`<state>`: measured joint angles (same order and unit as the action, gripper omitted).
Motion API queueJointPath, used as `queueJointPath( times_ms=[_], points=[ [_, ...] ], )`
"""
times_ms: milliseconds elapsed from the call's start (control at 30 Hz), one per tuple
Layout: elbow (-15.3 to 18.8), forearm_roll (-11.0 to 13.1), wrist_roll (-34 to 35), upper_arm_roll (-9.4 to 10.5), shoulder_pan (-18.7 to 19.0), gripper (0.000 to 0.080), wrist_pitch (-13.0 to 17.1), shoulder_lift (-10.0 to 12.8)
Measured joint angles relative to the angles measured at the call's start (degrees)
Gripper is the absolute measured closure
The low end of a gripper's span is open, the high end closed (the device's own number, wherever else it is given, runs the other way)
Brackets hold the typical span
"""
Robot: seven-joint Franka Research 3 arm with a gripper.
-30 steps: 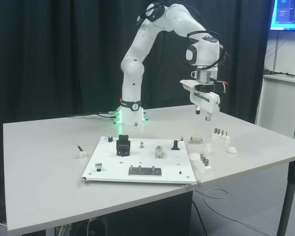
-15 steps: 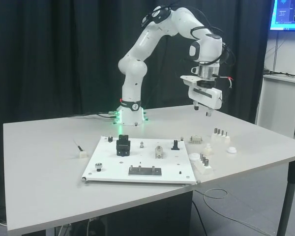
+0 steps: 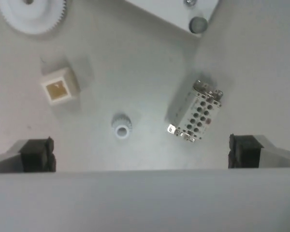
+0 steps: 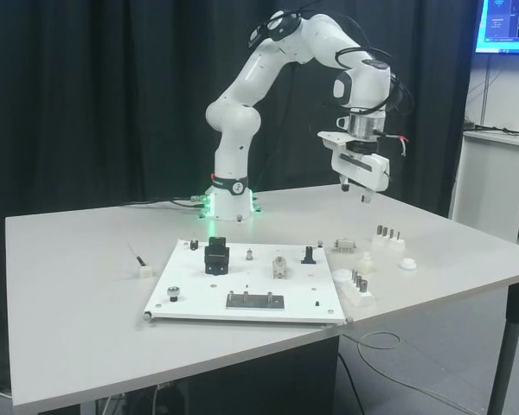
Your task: Pick waterproof.
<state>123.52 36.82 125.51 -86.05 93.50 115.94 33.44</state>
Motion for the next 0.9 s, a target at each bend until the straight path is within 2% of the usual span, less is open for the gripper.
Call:
queueJointPath(
  times_ms=[200,400,600,733,900],
  points=[
    [1.57,1.99,1.26,-0.66,1.84,0.0003,0.39,1.15],
    [3.03,5.57,1.53,-1.8,3.84,0.0003,0.61,4.58],
    [4.63,10.73,1.53,-3.31,5.98,0.0003,0.55,10.28],
    [5.93,14.84,1.36,-4.38,7.48,0.0003,0.2,14.87],
    [7.1,18.93,-2.4,-5.65,9.05,0.0003,-1.89,20.42]
  ],
)
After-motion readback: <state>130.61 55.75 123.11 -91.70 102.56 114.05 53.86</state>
